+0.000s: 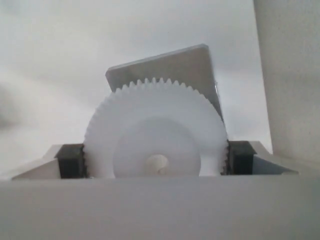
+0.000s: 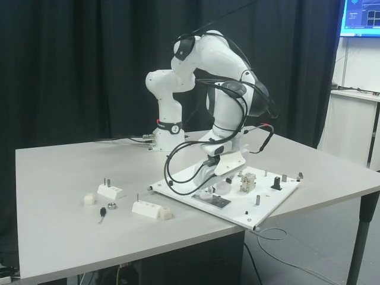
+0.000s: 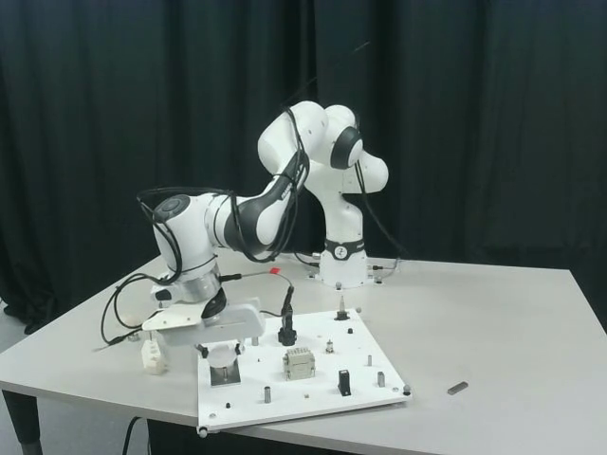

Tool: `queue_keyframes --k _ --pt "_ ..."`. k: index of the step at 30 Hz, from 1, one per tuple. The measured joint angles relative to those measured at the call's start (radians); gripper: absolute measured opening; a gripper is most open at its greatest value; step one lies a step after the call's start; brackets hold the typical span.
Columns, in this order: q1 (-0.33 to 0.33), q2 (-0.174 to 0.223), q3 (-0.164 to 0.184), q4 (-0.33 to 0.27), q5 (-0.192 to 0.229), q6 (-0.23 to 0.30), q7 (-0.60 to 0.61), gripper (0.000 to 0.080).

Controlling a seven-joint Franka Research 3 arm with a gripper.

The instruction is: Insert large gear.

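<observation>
Gripper (image 1: pixel 157 159) clamping large gear (image 1: pixel 156 132) between black pads (image 1: pixel 70 160) above grey plate (image 1: pixel 165 67) on white board (image 2: pixel 273 199); gear's lower edge hidden; no legible writing anywhere.

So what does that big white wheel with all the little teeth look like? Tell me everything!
The large gear is a white, plastic-looking disc with small teeth all around its edge, a raised round middle and a small hole at the centre. It is held between the gripper's two black fingers, one pressing on each side. Its lower part is hidden. Beyond it lies a grey plate on the white board. In the room views the gear hangs low over that plate.
</observation>
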Motion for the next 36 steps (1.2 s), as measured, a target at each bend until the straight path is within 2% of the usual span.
queue_keyframes --k 13,21,28,36 --pt "0.046 -0.109 0.003 -0.218 -0.021 0.185 -0.003 0.0597" --pt "0.062 -0.167 0.016 -0.33 -0.044 0.292 -0.017 0.0597" --pt "0.076 -0.199 0.018 -0.405 -0.046 0.375 -0.043 0.0597" --pt "0.083 -0.213 0.018 -0.455 -0.046 0.445 -0.066 0.0597"
